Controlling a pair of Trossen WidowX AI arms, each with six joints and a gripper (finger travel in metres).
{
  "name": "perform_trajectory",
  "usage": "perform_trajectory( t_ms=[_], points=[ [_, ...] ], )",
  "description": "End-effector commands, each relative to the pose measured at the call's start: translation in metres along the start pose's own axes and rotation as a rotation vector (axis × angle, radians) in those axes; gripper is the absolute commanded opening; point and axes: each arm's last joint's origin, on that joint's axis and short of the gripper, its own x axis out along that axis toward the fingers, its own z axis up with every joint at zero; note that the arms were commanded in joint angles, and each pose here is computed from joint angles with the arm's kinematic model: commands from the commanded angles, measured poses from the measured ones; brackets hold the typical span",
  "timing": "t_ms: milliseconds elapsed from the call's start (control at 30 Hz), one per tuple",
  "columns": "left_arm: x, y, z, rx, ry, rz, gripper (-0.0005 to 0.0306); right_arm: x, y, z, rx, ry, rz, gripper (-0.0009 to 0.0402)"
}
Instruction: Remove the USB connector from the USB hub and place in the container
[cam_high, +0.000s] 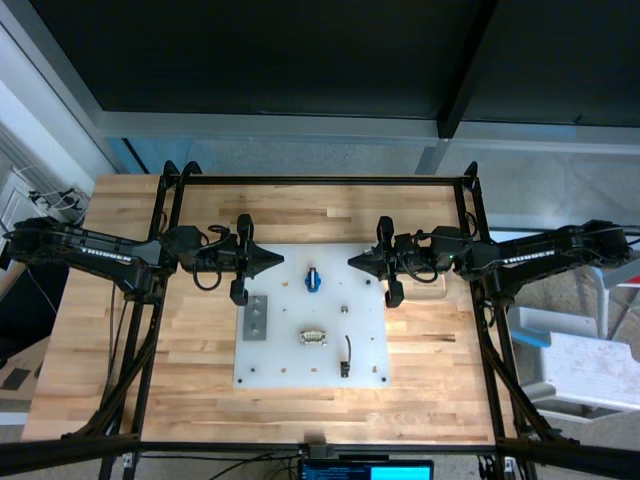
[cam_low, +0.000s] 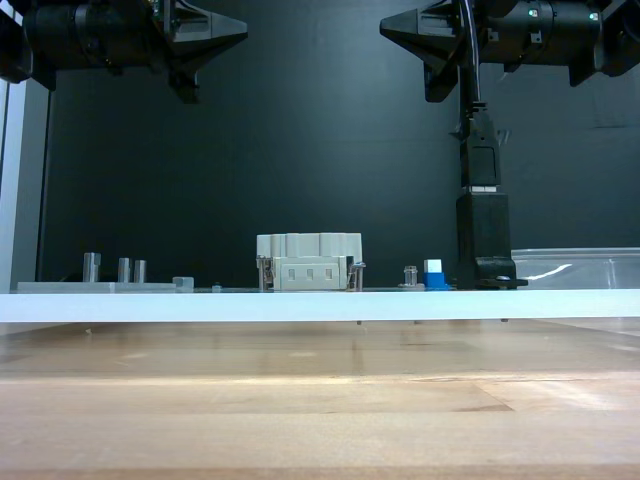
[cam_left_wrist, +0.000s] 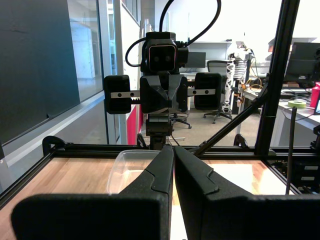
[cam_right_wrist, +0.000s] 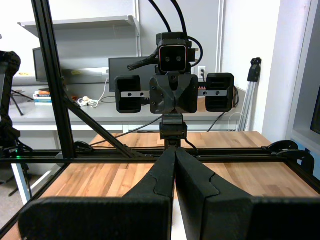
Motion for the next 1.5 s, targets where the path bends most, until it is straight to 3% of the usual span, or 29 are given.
perform_trajectory(
  t_ms=[33,667,967,1300,1500],
  points=[
    [0.000,0.000,0.000,0.000,0.000,0.000,0.0001,0.000,0.000,0.000,0.000,0.000,0.000,0.0000],
    [0.000,0.000,0.000,0.000,0.000,0.000,0.0001,0.003,0.001,0.008,0.009,-0.004,0.002,0.0000],
    [0.000,0.000,0.000,0.000,0.000,0.000,0.0001,0.011,0.007,0.021,0.046,0.256,0.007,0.0000],
    [0.000,0.000,0.000,0.000,0.001,0.000,0.0001,0.004,0.027,0.037,0.073,0.571,0.057,0.0000],
    [0.000,0.000,0.000,0.000,0.000,0.000,0.0001,-0.004,0.039,0.039,0.103,0.683,0.001,0.0000]
  ],
)
